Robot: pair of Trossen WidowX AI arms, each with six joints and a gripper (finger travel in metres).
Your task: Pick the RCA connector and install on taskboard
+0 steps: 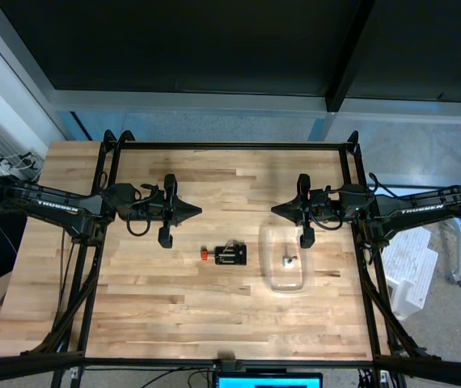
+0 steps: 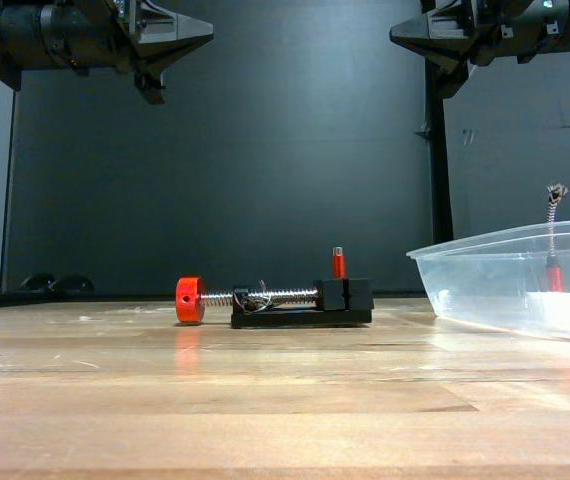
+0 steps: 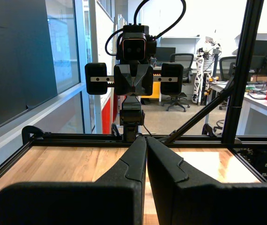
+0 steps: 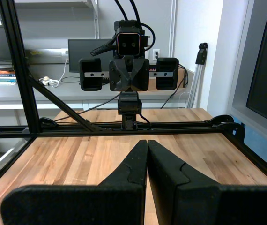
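The taskboard point(image 1: 230, 255) is a small black block with a red knob point(image 2: 190, 299) at its left end, lying mid-table. The RCA connector point(image 1: 289, 261) is a tiny whitish piece inside a clear plastic tray point(image 1: 286, 258) to the taskboard's right; in the low view it shows through the tray wall point(image 2: 553, 275). My left gripper point(image 1: 196, 211) hangs high above the table, left of and behind the taskboard, shut and empty point(image 3: 146, 145). My right gripper point(image 1: 276, 211) hangs level opposite it, behind the tray, also shut with nothing in it point(image 4: 147, 146).
A black metal frame point(image 1: 230, 146) runs around the table's edges. Both arms point inward toward each other, well above the wood. A screen point(image 1: 268, 380) sits at the near edge.
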